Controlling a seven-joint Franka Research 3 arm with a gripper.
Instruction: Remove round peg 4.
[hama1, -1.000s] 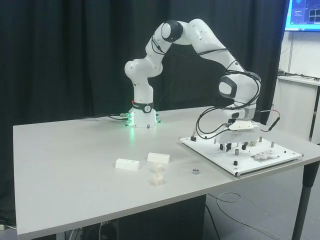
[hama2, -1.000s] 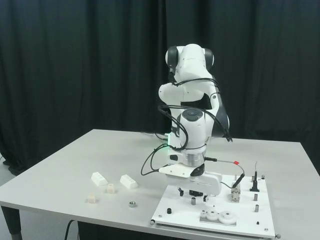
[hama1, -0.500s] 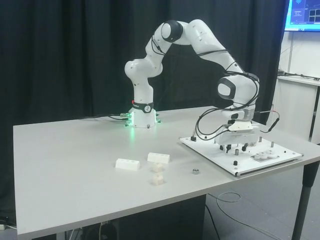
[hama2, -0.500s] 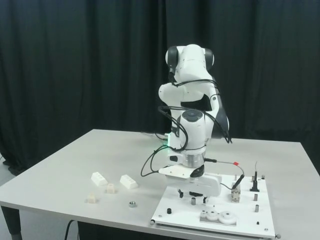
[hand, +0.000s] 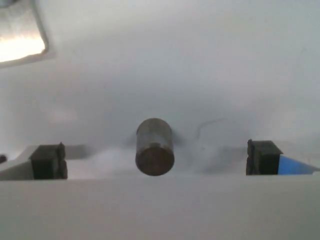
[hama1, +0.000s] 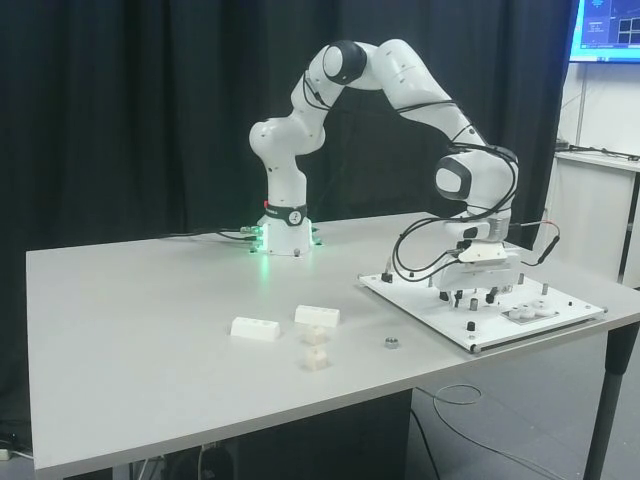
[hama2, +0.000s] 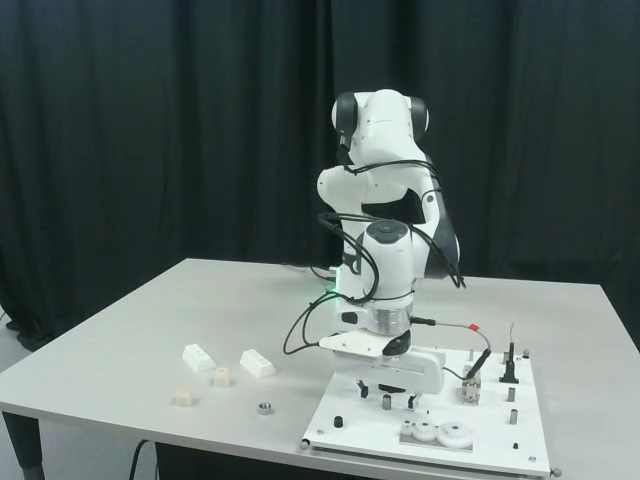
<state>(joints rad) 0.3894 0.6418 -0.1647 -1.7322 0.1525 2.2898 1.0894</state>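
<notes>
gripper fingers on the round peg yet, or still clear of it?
Apart. The wrist view shows the round peg standing midway between the two fingertips of the gripper, with bare white board visible on each side of it.

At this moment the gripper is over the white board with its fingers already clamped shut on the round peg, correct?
Not quite. The gripper is over the white board, but its fingers are open, standing apart on either side of the round peg without touching it. The wrist view shows the gaps.

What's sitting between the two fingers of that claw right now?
A round peg, standing upright on the white board, with open space on either side of it. The wrist view shows this; neither finger touches it.
</notes>
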